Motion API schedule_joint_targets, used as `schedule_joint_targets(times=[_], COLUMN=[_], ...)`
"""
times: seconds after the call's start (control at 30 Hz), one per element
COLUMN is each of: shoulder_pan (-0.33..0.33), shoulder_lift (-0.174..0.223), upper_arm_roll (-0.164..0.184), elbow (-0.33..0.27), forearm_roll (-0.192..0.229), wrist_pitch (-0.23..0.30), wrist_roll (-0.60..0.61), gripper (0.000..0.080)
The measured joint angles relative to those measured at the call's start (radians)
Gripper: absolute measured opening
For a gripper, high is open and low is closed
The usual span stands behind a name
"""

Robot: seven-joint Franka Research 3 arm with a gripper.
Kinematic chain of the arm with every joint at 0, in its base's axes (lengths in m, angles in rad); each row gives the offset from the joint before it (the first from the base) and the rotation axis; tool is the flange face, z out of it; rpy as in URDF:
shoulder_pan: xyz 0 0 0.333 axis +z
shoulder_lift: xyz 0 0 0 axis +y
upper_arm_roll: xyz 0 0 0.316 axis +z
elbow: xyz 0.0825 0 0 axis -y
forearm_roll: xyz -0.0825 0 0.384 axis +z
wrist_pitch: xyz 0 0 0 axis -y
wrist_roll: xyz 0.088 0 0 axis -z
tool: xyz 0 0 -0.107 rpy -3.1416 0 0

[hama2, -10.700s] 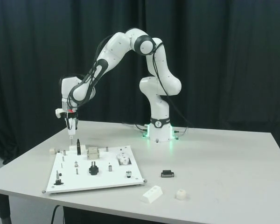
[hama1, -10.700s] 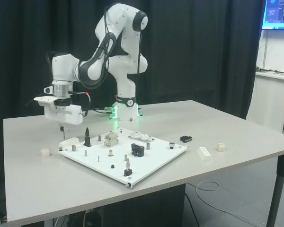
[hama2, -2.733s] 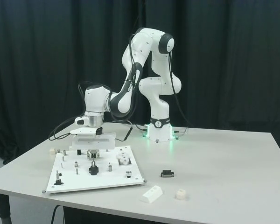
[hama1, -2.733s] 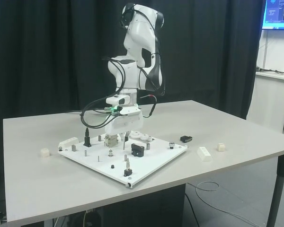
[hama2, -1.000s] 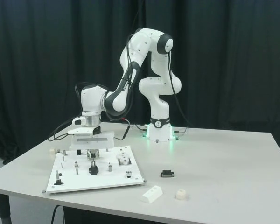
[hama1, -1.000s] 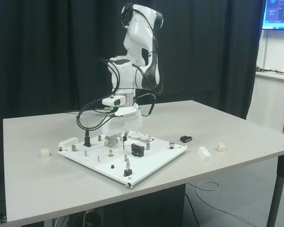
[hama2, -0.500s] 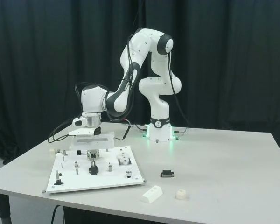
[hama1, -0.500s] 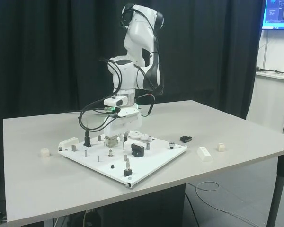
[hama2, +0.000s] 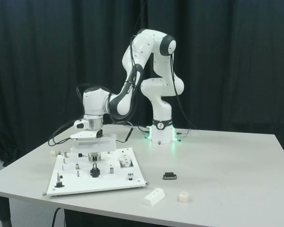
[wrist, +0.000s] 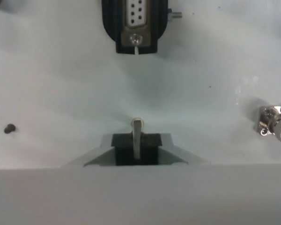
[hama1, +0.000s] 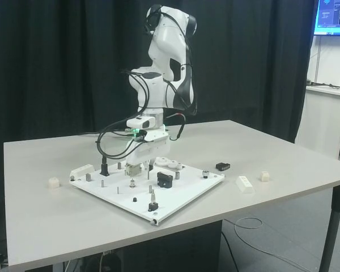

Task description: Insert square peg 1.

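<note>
End effector [hama2: 94, 159] slightly lower than before

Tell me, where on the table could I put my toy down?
The grey table is bare right of the black connector and the small white blocks. The white board is crowded with parts, under the gripper.

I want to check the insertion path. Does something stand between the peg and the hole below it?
Nothing visible does. In the wrist view the thin peg points straight into the black square hole, with nothing between them.
</note>
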Motion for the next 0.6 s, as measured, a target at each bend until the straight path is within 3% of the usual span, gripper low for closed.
schedule_joint_targets(times=[0.37,0.4,0.6], shoulder_pan=[0.000,0.000,0.000], shoulder_lift=[0.002,0.002,0.002], upper_arm_roll=[0.002,0.002,-0.001], elbow=[0.007,0.008,0.019], forearm_roll=[0.002,0.002,0.001], wrist_pitch=[0.000,0.000,-0.004], wrist_roll=[0.065,0.065,0.065], gripper=[0.0027,0.0272,0.0272])
